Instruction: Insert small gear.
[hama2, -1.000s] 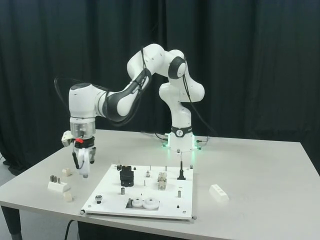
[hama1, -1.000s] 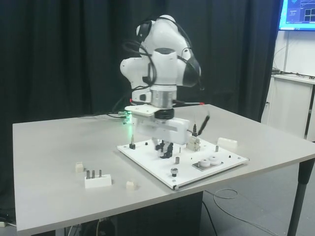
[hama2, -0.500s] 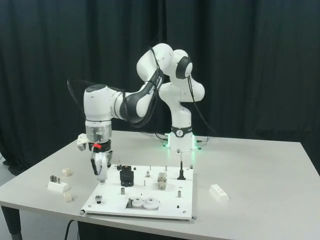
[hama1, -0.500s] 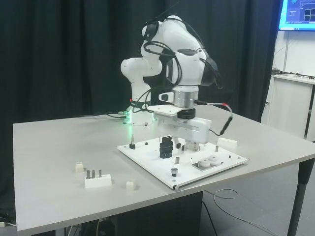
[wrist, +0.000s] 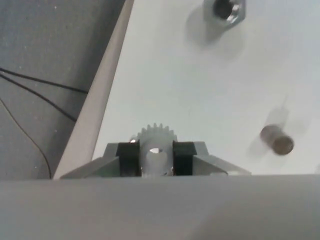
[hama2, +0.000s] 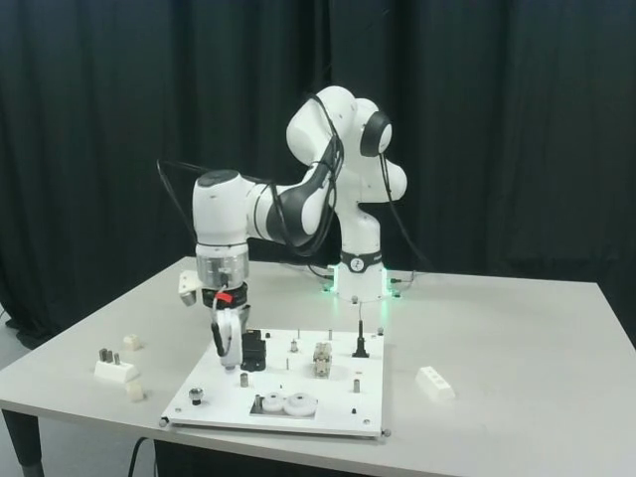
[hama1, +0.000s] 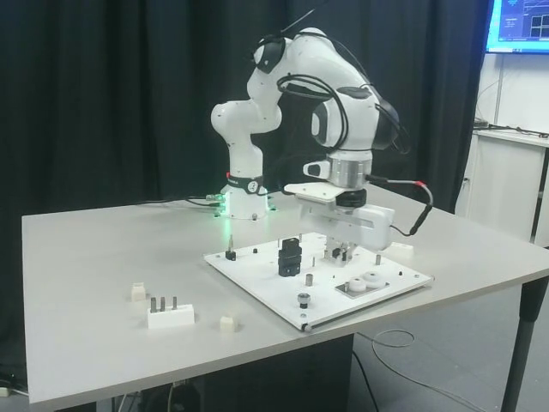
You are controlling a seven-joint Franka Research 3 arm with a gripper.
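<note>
You're mid-carry: jaws pinch the small gear above the white board; next, line it up over its peg.

no readable text, label, brand or number anywhere right now. the flat wall screen at the top corner of the first room view carries lit content, but nothing on it can be made out. the white plastic blocks and the flat white assembly board on the grey tabletop show no markings either.
</note>
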